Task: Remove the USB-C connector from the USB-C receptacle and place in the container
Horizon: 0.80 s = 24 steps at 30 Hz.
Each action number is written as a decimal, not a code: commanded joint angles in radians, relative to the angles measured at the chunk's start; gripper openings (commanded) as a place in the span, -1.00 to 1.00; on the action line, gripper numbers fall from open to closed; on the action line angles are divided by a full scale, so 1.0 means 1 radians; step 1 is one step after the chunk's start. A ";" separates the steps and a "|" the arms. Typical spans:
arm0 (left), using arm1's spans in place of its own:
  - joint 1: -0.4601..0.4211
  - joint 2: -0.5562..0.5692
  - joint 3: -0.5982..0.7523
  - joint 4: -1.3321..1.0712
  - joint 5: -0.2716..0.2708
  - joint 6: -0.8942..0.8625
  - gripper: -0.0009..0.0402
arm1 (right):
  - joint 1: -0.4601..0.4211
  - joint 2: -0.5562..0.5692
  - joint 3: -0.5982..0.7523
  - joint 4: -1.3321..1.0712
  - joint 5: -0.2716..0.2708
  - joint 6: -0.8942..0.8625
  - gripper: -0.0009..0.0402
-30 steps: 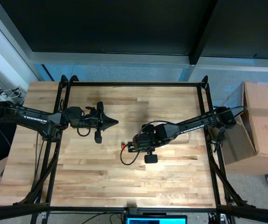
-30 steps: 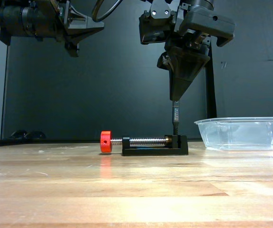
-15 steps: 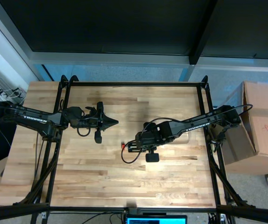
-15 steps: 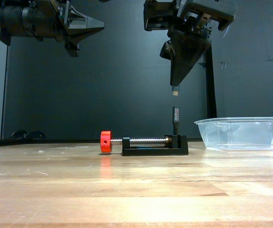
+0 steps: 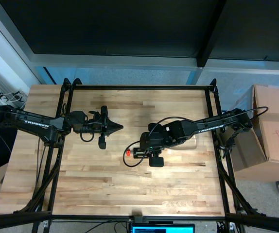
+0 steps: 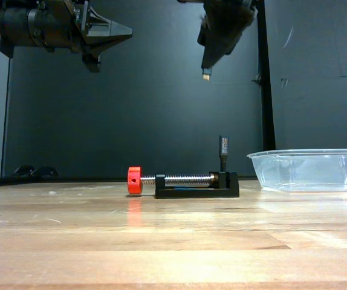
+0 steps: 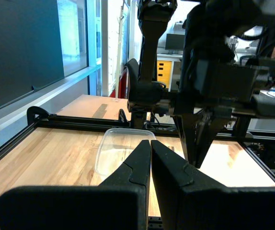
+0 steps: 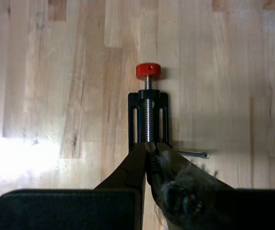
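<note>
My right gripper (image 6: pixel 207 65) hangs high above the board, shut on the USB-C connector (image 6: pixel 206 75), whose light tip pokes out below the fingers. The connector is clear of its seat and a little to the left of it. The USB-C receptacle (image 6: pixel 223 148) stands upright in a black vise (image 6: pixel 196 185) with a red knob (image 6: pixel 135 180). In the right wrist view the shut fingertips (image 8: pixel 138 154) cover the vise's near end (image 8: pixel 148 120). My left gripper (image 6: pixel 123 30) is shut on nothing, high at the left, well away from the vise (image 5: pixel 138 153).
A clear plastic container (image 6: pixel 309 169) stands on the table right of the vise and shows in the left wrist view (image 7: pixel 122 148) beyond the shut fingers. A black frame (image 5: pixel 139 88) rims the wooden table. A cardboard box (image 5: pixel 273 131) sits off the right edge.
The connector has come out of the receptacle. My right gripper has risen with it and drifted slightly left. The left arm has not moved.
</note>
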 commanded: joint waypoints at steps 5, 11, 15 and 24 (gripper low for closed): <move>0.000 0.000 0.000 0.000 0.000 0.000 -0.96 | 0.003 0.002 0.007 0.007 0.000 0.002 -0.96; 0.000 0.000 0.000 0.000 0.000 0.000 -0.96 | 0.004 0.003 0.006 0.007 0.000 0.001 -0.96; 0.000 0.000 0.000 0.000 0.000 0.000 -0.96 | 0.003 0.000 0.001 0.006 0.000 -0.003 -0.96; 0.000 0.000 0.000 0.000 0.000 0.000 -0.96 | 0.003 -0.021 -0.054 0.008 0.000 -0.003 -0.96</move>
